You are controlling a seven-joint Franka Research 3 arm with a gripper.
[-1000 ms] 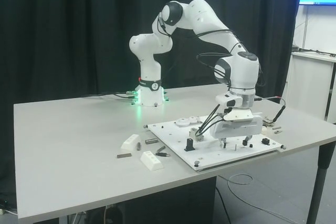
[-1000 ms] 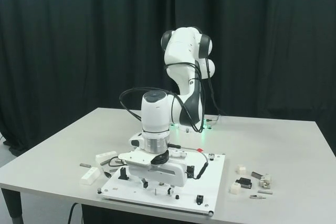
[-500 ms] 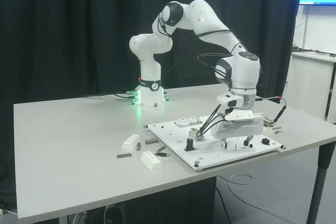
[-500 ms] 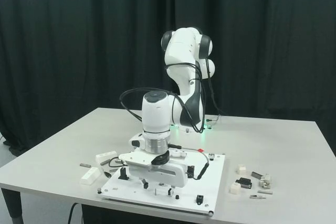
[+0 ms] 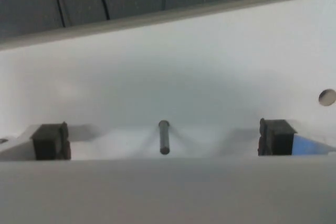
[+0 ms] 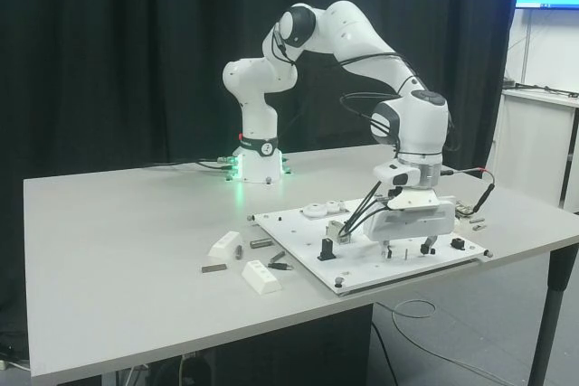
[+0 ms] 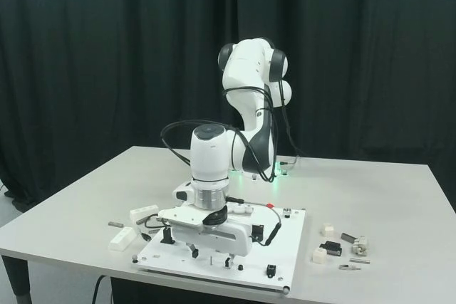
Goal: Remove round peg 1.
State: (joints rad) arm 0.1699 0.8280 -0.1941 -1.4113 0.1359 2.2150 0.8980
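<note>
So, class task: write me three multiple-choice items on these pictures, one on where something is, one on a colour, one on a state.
1. Where does the thin grey round peg stand?
A. On the bare table beside the board
B. Between the two black fingertips
C. At the foot of the arm

2. What colour is the flat board under the gripper?
A. Black
B. Green
C. White

3. How is the gripper?
A. Open, its fingers clear of the peg
B. Shut on the peg
C. Holding a white block

Answers:
1 B: in the wrist view the thin grey round peg stands midway between the black fingertips.
2 C: the flat board is white in every view.
3 A: the gripper has its fingers wide apart, with bare board on both sides of the peg.
</note>
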